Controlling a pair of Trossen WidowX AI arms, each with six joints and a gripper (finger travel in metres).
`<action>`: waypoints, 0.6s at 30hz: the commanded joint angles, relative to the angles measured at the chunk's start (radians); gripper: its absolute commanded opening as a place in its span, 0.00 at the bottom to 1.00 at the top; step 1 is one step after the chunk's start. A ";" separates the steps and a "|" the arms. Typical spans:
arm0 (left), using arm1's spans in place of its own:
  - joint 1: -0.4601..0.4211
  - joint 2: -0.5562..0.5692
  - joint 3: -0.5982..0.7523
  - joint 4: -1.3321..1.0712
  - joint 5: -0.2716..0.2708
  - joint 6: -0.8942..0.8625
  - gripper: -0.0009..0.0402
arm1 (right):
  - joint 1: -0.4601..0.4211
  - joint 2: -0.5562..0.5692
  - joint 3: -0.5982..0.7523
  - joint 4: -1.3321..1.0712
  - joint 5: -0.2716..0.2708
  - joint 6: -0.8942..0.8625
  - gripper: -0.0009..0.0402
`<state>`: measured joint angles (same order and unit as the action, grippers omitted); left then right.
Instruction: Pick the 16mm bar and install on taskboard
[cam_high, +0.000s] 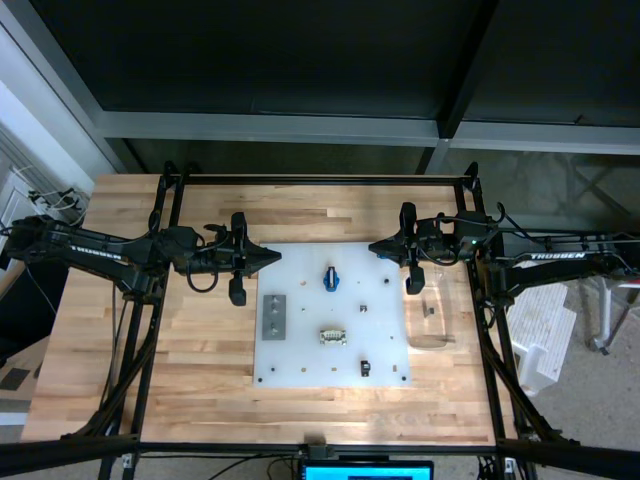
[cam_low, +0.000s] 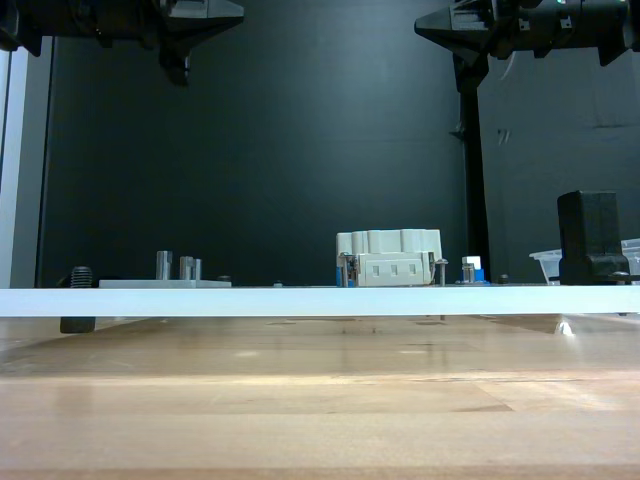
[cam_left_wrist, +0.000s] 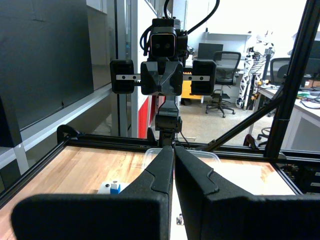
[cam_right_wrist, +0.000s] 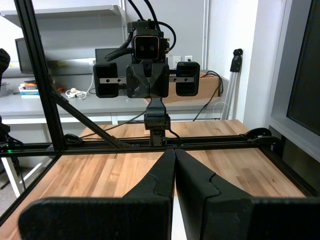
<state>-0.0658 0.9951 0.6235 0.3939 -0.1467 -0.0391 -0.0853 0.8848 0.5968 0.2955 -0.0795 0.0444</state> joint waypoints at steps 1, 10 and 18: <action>0.000 0.000 0.000 0.000 0.000 0.000 0.02 | 0.000 0.003 0.000 -0.006 0.000 0.000 0.02; 0.000 0.000 0.000 0.000 0.000 0.000 0.02 | 0.000 0.003 0.000 -0.006 0.001 0.001 0.02; 0.000 0.000 0.000 0.000 0.000 0.000 0.02 | 0.003 0.003 0.054 -0.208 0.062 0.081 0.02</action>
